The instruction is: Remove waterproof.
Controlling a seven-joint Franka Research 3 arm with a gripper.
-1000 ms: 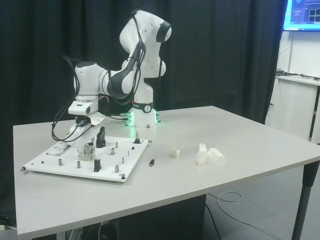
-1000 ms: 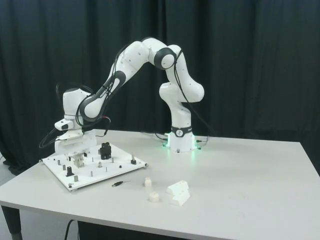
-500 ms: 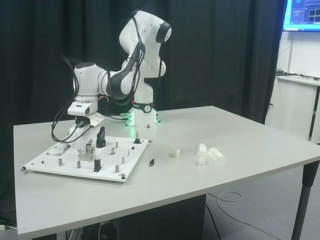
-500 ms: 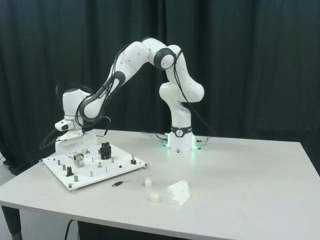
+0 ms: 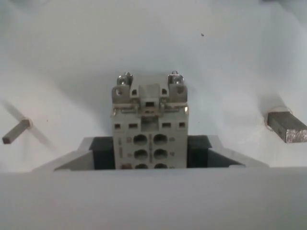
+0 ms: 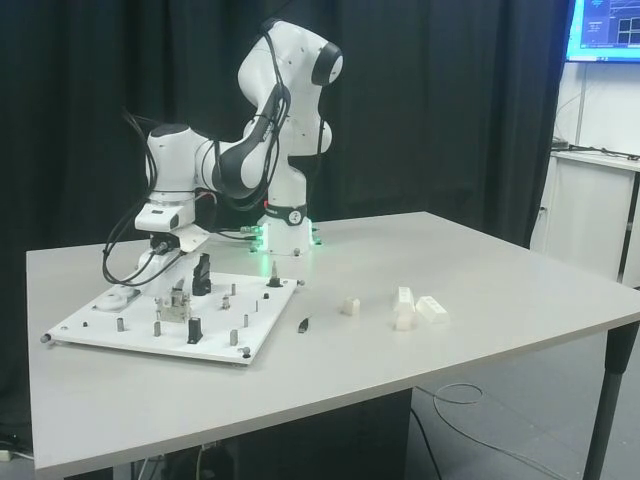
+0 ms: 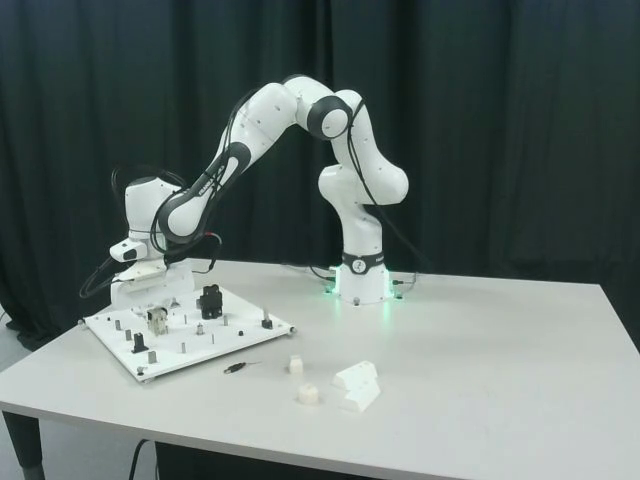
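Observation:
The waterproof connector (image 5: 149,129) is a grey block with rows of round holes and two screws on its far edge. It stands on the white board (image 6: 100,325) near the board's middle, and shows as a small grey part (image 6: 178,300) (image 7: 157,319) in both room views. My gripper (image 5: 150,154) comes down on it from above, and a black pad (image 5: 102,153) lies flush against each side of the block. The gripper (image 6: 170,282) (image 7: 153,303) is shut on the connector. The block's lower part is hidden behind the hand.
The board (image 7: 170,355) carries several short pegs (image 5: 286,127), a black upright part (image 6: 201,275) and a white round disc (image 6: 120,296). On the table to the right lie a black tool (image 6: 302,323), a small white cube (image 6: 348,305) and white blocks (image 6: 417,308).
The hand and forearm have crept slightly upward over the board. The connector stays between the pads; I cannot tell whether it has left the board.

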